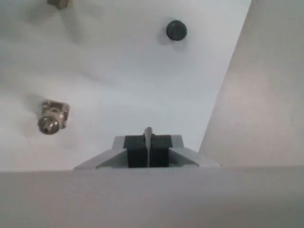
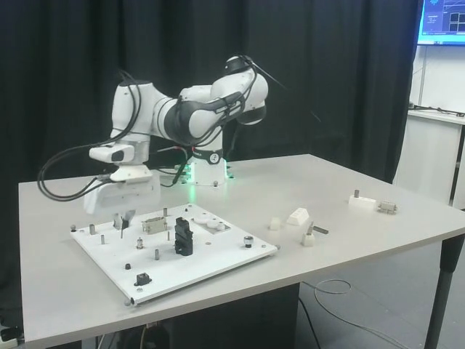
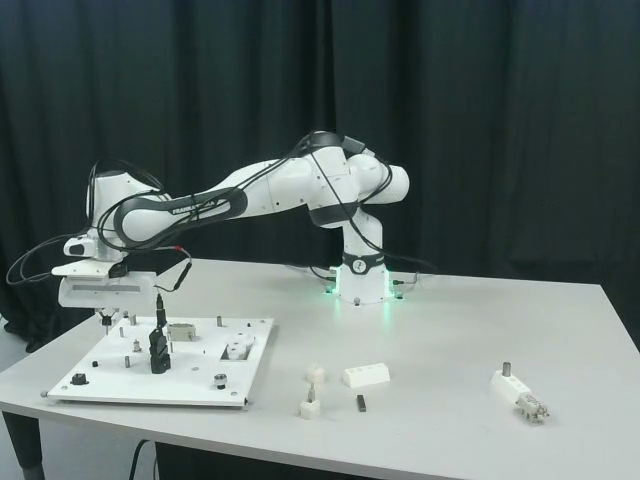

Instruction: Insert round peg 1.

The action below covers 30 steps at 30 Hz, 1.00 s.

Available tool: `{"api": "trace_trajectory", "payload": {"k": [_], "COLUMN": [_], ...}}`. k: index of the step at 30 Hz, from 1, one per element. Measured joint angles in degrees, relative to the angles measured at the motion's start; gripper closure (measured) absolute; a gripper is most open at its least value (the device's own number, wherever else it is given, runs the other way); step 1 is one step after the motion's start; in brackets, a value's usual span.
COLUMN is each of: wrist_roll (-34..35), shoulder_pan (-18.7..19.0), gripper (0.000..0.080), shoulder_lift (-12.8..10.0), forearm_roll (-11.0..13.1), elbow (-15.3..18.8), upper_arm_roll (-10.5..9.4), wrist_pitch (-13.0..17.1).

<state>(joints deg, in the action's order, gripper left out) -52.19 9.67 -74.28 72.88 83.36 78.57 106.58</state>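
**Peg carried above the board's far corner**

I read the scene from the grey table (image 2: 349, 189) down. The white arm (image 3: 250, 195) reaches out low so that its wrist hangs over the far corner of the white assembly board (image 2: 211, 265), where I judge the receiving hole lies, though I cannot pick it out. The gripper (image 1: 148, 142) is closed on round peg 1 (image 1: 148, 135), a thin grey pin clamped between the black pads and pointing downward, clear of the board. A metal connector (image 1: 51, 117) and a black knob (image 1: 176, 30) sit nearby on the board.
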Motion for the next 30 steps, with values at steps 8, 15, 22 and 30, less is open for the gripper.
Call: {"api": "trace_trajectory", "payload": {"k": [8, 15, 22, 30], "wrist_roll": [0.0, 0.0, -0.23, -1.49], "shoulder_pan": [-4.15, -7.11, -9.12, -10.38], "gripper": [0.0785, 0.0785, 0.0785, 0.0785], "shoulder_lift": [0.65, 1.03, 1.72, 2.01], "forearm_roll": [0.0, -0.02, -0.26, -1.34], "elbow": [-3.28, -5.79, -6.98, -7.49], "upper_arm_roll": [-3.11, -5.13, -6.75, -7.41], "wrist_pitch": [-0.08, -0.48, -1.27, -2.67]}}
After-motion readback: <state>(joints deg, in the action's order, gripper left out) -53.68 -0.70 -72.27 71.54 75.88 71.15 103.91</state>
